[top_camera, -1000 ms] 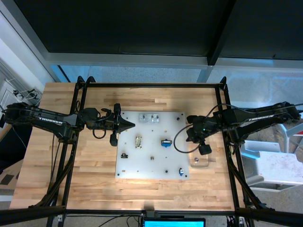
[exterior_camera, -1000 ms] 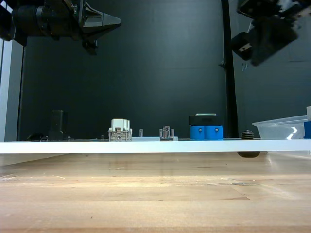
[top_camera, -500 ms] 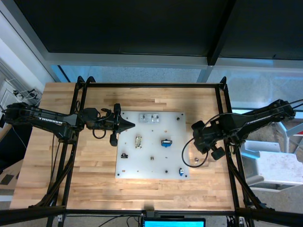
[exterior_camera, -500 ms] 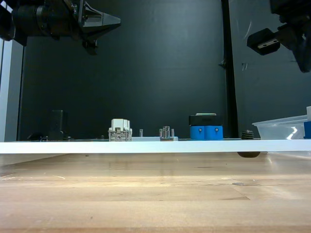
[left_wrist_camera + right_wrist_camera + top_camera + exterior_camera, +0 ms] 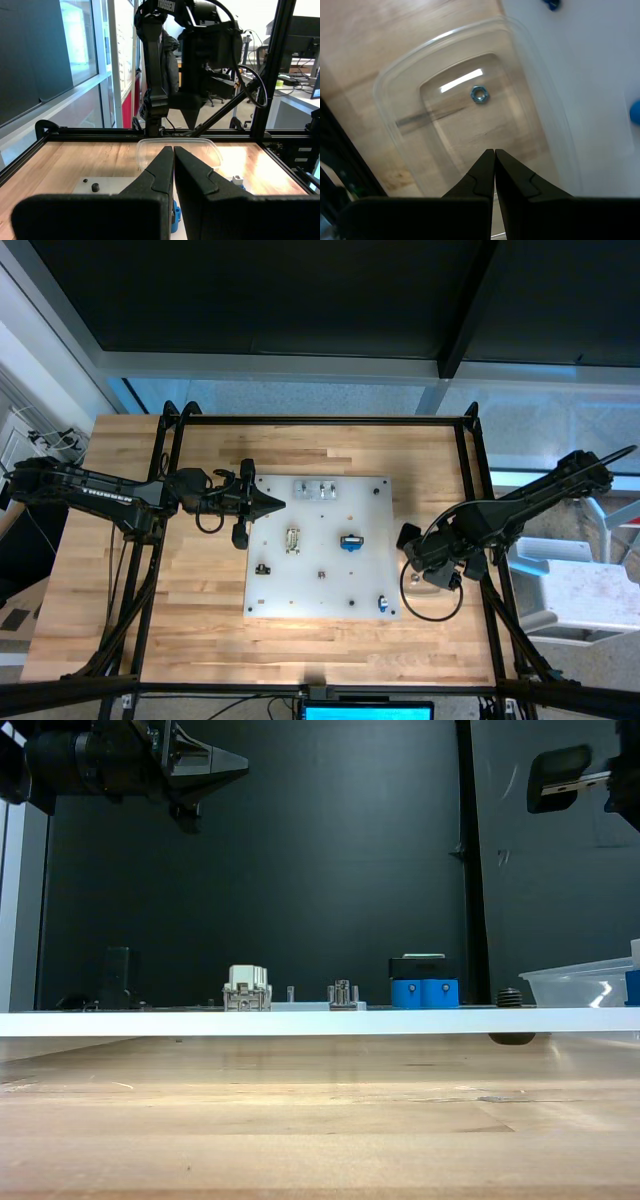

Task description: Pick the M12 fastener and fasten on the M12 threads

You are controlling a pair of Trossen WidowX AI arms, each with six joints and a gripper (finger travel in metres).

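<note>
Since a second ago the right arm has been swung toward the table's near edge, so that the right gripper (image 5: 494, 151) is now hung over the clear plastic tray (image 5: 395, 80); the left arm has not been shifted. The left gripper (image 5: 173, 148) is held high by the left edge of the smooth white board (image 5: 300, 585), its tapered black fingers pressed together. The short black stud (image 5: 509, 997) is seen bare, ribs showing, near the board's near right edge. The right gripper's fingers are likewise met tip to tip. The silvery hexagonal M12 nut (image 5: 479, 94) lies flat on the tray's floor, untouched.
</note>
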